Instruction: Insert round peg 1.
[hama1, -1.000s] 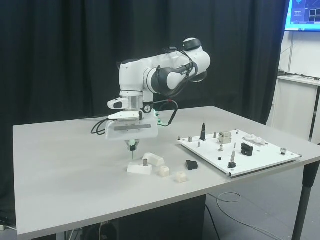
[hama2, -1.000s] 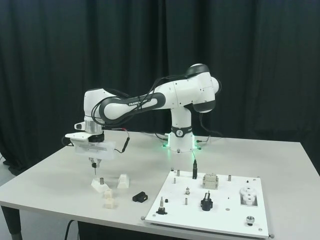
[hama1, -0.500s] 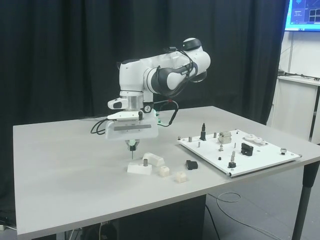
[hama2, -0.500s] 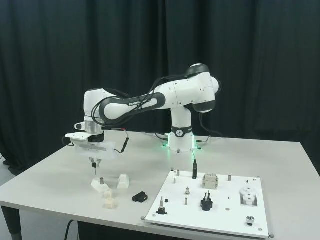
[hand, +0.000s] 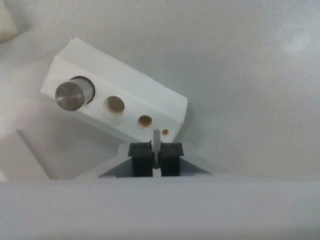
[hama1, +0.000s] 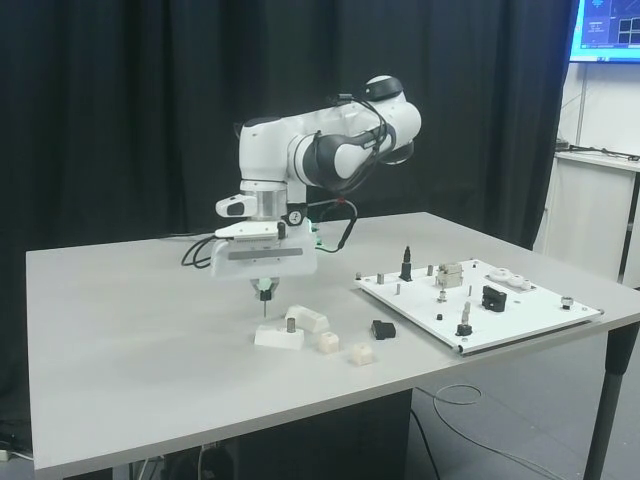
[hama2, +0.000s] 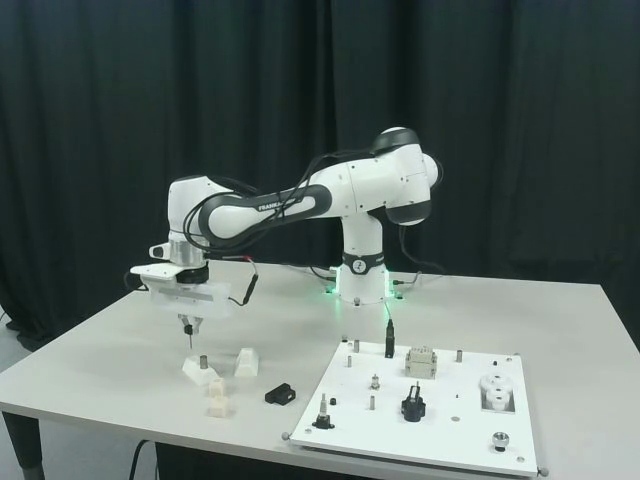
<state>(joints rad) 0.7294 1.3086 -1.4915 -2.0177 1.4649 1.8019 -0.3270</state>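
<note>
My gripper (hand: 156, 159) is shut on a thin grey round peg (hand: 156, 142), held upright between the two black fingers (hand: 141, 159). The peg's tip hangs just above the smallest hole (hand: 165, 132) at one end of a white holder block (hand: 125, 95). The block has a row of holes growing in size, and a thick grey peg (hand: 70, 95) stands in the largest. In the room views the gripper (hama1: 263, 291) (hama2: 186, 324) hovers a little above the block (hama1: 278, 338) (hama2: 198, 371), with the peg (hama1: 264, 307) pointing down.
Other small white blocks (hama1: 308, 318) (hama1: 360, 353) and a black part (hama1: 384, 329) lie beside the holder. A white assembly board (hama1: 520, 310) with several fixtures lies to the right, near the table's edge. The arm's base (hama2: 362, 280) stands at the back.
</note>
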